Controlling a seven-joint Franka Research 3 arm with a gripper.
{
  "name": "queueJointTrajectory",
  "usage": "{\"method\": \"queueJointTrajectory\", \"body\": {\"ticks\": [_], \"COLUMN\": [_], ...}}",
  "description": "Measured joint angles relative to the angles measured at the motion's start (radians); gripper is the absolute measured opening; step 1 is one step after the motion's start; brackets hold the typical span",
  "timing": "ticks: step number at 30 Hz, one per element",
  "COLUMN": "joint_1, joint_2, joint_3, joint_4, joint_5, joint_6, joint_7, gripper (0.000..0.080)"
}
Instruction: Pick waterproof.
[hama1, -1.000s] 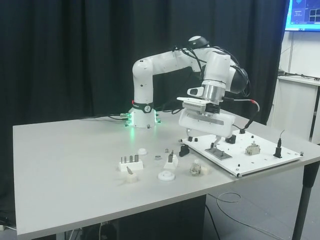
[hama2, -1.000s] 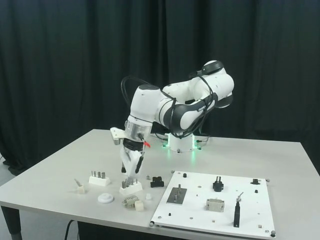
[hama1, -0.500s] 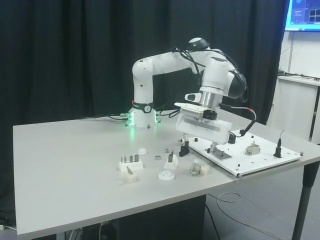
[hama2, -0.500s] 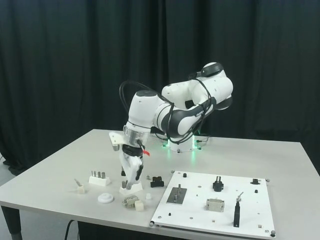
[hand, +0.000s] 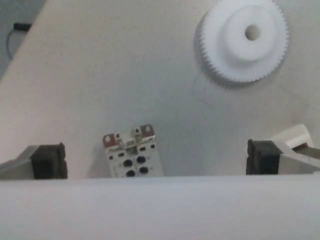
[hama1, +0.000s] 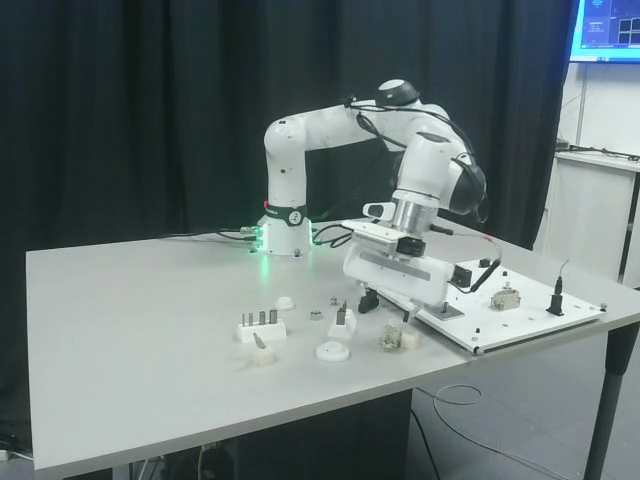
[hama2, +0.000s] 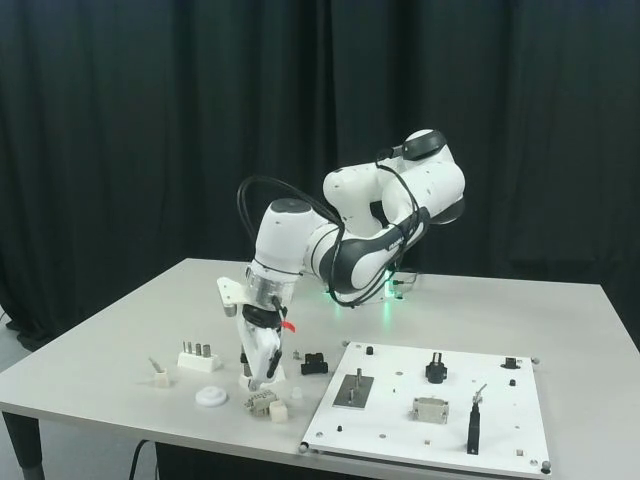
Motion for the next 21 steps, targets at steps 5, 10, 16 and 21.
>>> {"method": "queueJointTrajectory", "body": {"ticks": [5, 10, 16, 21], "joint_1": [-0.005, -0.006, -0.007, -0.007], "joint_2": [0.001, 0.002, 0.005, 0.006], "joint_3": [0.022, 0.039, 0.057, 0.071], "joint_4": [-0.01, -0.019, -0.021, -0.021], "joint_5": [0.015, 0.036, 0.043, 0.043], "joint_6": [0.031, 0.057, 0.078, 0.097], "joint_7": [0.006, 0.009, 0.02, 0.04], "gripper": [0.08, 0.08, 0.08, 0.08]}}
